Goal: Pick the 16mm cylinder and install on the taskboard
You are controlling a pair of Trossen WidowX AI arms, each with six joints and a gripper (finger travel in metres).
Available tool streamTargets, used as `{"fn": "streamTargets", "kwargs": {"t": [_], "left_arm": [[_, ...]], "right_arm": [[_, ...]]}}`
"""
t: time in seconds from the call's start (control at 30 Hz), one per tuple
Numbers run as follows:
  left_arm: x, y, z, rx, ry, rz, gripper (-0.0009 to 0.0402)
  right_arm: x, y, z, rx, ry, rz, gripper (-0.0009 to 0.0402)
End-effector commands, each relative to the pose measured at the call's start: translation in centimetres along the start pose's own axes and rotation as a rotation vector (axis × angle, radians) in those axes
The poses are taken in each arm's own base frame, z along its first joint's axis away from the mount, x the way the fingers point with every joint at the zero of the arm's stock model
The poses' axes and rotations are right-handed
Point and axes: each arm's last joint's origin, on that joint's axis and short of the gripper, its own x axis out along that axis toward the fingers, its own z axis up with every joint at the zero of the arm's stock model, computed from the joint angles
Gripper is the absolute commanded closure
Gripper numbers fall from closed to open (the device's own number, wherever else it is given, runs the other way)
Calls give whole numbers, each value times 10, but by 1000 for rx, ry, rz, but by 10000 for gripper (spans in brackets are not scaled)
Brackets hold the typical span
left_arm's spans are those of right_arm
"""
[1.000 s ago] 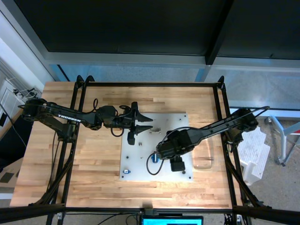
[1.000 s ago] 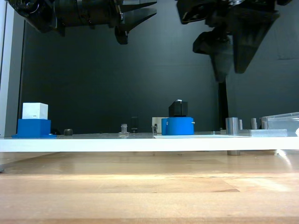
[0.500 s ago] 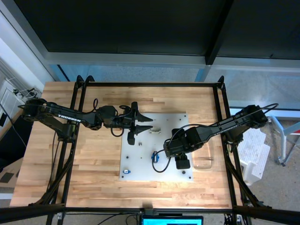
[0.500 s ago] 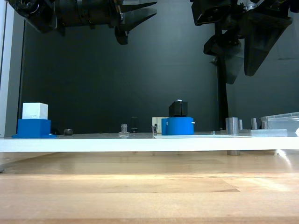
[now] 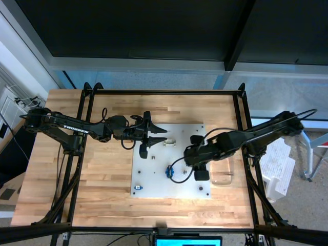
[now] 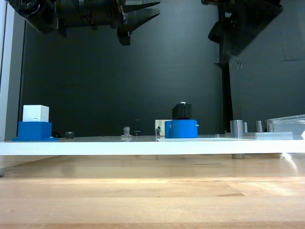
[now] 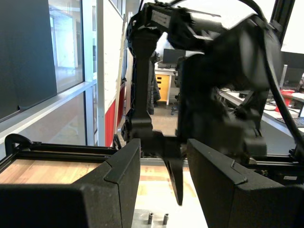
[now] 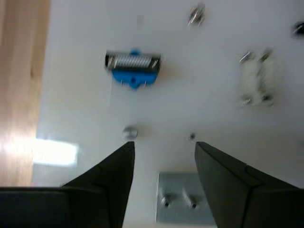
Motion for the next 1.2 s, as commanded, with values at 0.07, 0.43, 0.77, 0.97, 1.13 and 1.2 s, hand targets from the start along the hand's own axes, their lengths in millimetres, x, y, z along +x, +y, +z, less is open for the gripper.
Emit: {"fn": "streamTargets", "kwargs": {"t": [0.07,0.43,0.77,0.97,1.13,1.2], "left_arm": [[0,0,0,0,-1,0,262],[0,0,0,0,0,0,262],[0,0,0,0,-1,0,262],[0,0,0,0,-1,0,262],[0,0,0,0,-2,0,262],[0,0,0,0,-3,-6,262]], "right_arm": [[-17,-14,-8,27,-170,-12,257],[-48,-51,-25,131,-683,-25,332],[-52,-65,-51,198,-987,-39,393],[-46,-67,-61,205,-1043,-35,393],[-46,-66,-61,182,-1047,-19,393],[-47,-66,-60,176,-1057,-24,393]]}}
